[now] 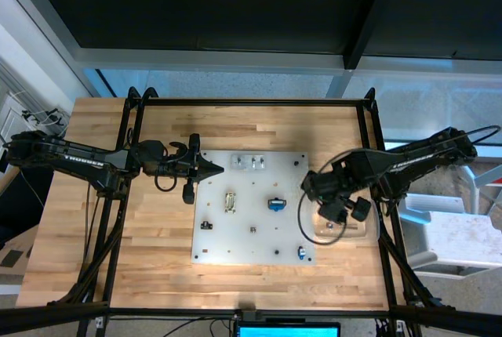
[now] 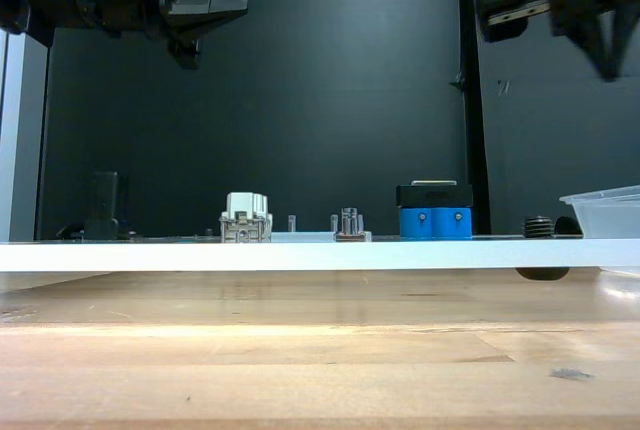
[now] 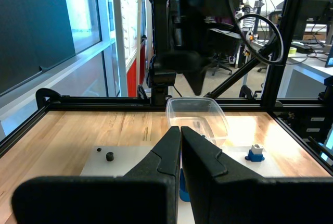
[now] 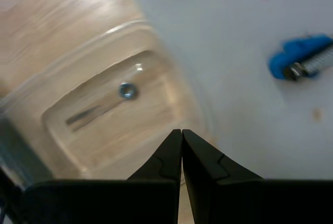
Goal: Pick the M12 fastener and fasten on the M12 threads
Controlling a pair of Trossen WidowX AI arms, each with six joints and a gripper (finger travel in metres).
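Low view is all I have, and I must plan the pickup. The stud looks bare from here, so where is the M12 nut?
Observer: The M12 nut lies inside the clear tray, apart from its walls, and the shut right hand hangs above that tray.
Operator: And where over the table is the left hand?
Observer: The left hand hovers shut over the far left edge of the white board, well away from the tray.

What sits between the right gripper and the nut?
In the right wrist view, only the clear tray's bare floor lies between the shut right gripper and the nut. The left gripper, shut, hangs over the white board's left edge.
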